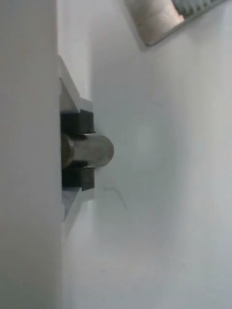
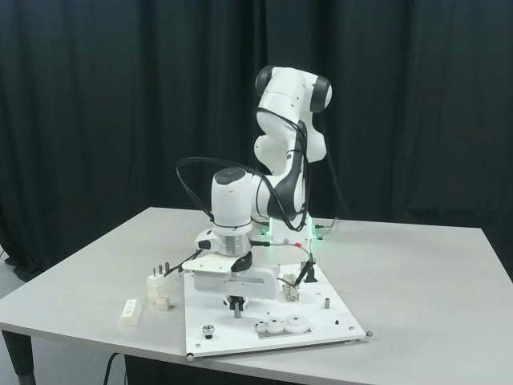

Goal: Insert round peg 4.

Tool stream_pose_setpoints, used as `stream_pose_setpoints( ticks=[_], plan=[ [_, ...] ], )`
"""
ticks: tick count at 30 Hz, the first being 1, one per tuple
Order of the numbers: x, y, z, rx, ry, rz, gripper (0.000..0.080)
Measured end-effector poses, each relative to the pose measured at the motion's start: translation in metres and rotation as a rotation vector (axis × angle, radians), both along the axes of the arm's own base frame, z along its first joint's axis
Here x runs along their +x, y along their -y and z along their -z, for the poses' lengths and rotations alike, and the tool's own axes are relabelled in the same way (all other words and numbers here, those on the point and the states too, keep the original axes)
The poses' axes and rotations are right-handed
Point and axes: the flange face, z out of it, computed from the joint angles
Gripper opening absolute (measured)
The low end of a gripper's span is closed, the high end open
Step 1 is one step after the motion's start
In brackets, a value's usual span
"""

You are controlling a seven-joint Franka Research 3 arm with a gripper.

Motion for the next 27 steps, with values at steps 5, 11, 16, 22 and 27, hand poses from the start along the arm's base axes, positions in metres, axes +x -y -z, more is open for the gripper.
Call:
stream_pose_setpoints(
  ticks=[5,11,16,22,27],
  plan=[
    [0.0,0.0,0.005,0.002,-0.001,-0.001,0.0144],
    [-0.001,0.0,0.008,0.001,-0.003,-0.003,0.0144],
    [0.0,0.0,0.007,0.001,-0.003,-0.003,0.0144],
    [0.001,-0.001,-0.002,0.005,-0.001,-0.009,0.0618],
    [0.002,-0.003,-0.02,0.01,-0.002,-0.021,0.0756]
  ],
)
